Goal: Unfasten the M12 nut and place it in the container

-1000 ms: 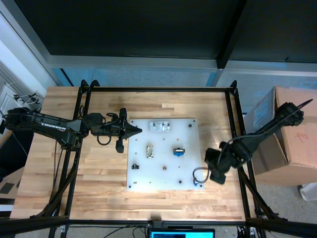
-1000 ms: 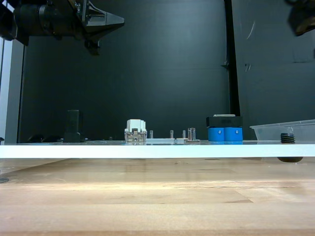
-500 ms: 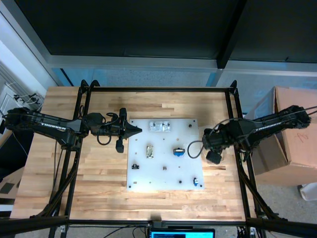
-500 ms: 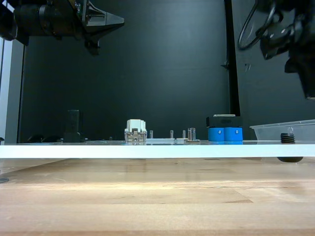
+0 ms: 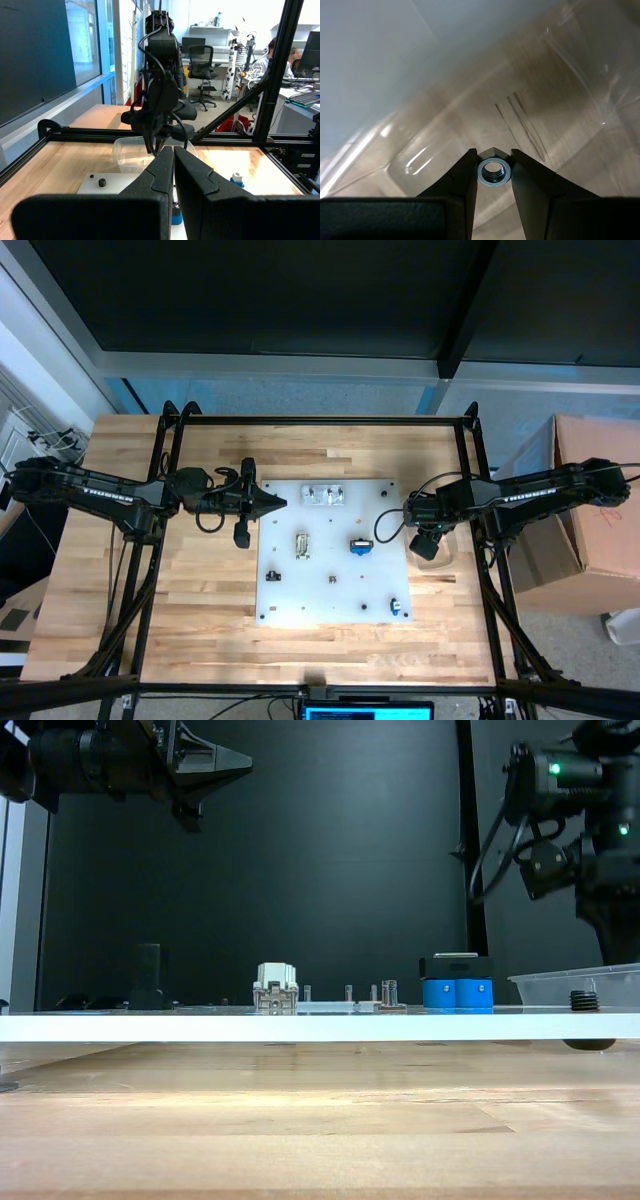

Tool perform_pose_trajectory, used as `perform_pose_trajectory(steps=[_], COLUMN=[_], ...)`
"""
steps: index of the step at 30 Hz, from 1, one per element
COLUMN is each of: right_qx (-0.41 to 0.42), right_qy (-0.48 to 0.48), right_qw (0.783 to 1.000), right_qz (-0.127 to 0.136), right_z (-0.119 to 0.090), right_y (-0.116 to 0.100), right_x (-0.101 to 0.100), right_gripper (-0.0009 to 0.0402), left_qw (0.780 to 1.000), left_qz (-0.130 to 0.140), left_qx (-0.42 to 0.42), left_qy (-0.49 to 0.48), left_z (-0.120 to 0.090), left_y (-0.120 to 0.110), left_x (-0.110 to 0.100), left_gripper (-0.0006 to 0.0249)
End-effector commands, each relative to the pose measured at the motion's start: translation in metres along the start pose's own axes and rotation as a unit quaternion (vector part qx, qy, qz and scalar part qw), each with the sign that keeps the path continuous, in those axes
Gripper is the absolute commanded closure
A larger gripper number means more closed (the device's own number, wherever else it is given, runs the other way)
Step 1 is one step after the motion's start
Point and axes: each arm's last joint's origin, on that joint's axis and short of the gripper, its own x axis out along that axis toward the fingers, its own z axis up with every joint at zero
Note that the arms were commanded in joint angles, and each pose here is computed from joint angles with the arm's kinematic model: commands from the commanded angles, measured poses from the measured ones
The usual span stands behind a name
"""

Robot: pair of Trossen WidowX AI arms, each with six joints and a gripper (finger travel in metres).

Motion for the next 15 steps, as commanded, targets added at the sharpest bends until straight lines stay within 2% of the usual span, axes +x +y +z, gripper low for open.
perform_pose_trajectory(steps=[1, 6, 15], right_qx=[0.002, 0.0, 0.005], right_qy=[0.005, 0.006, 0.008], right_qw=[1.0, 1.0, 1.0], right_qz=[-0.004, -0.005, -0.001], right_z=[-0.004, -0.0068, -0.0067], right_y=[-0.0017, -0.003, -0.0027], right_x=[0.0101, 0.0164, 0.0162], right_gripper=[0.038, 0.0363, 0.0271], left_qw=[1.0, 1.0, 1.0], left_qz=[0.0, 0.0, 0.0], left_qx=[0.0, 0.0, 0.0], left_qy=[0.0, 0.0, 0.0], left_z=[0.0, 0.0, 0.0], left_y=[0.0, 0.0001, 0.0], left_x=[0.0, 0.0, 0.0], left_gripper=[0.0243, 0.0243, 0.0243])
